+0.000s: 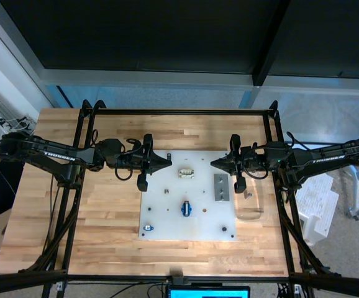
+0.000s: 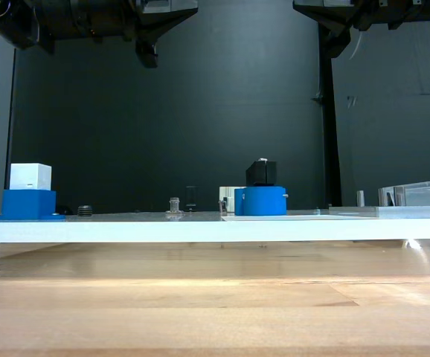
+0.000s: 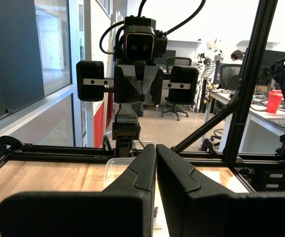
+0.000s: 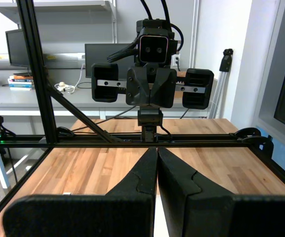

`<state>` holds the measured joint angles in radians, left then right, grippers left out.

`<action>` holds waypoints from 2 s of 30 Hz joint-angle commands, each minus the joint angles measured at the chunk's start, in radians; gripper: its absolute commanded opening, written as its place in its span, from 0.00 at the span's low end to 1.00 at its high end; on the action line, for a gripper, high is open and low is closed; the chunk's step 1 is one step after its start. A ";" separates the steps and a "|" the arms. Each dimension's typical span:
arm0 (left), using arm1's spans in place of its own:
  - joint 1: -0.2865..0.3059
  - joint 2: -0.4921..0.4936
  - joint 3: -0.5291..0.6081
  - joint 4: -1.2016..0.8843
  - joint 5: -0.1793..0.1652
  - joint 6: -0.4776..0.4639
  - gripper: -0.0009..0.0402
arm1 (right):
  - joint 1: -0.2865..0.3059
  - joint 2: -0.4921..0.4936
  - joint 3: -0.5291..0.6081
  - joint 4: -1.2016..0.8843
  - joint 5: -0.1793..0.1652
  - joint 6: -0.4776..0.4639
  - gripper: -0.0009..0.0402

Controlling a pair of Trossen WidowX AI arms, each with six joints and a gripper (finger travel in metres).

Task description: Pick the 16mm cylinder and install on the taskboard

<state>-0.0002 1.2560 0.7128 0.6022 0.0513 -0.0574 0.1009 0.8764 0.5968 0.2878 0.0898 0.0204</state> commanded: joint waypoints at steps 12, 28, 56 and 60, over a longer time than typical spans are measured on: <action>0.000 0.000 0.000 0.000 0.000 0.000 0.02 | 0.013 0.001 0.189 -0.602 -0.004 0.080 0.02; 0.000 0.000 0.000 0.000 0.000 0.000 0.02 | 0.032 0.035 0.311 -1.176 0.022 0.163 0.02; 0.000 0.000 0.000 0.000 0.000 0.000 0.02 | 0.356 0.167 0.311 -1.511 0.014 0.447 0.02; 0.000 0.000 0.000 0.000 0.000 0.000 0.02 | 0.358 0.167 0.311 -1.493 0.013 0.447 0.02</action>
<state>-0.0002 1.2564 0.7128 0.6022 0.0517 -0.0574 0.4580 1.0431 0.9085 -1.2091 0.1020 0.4671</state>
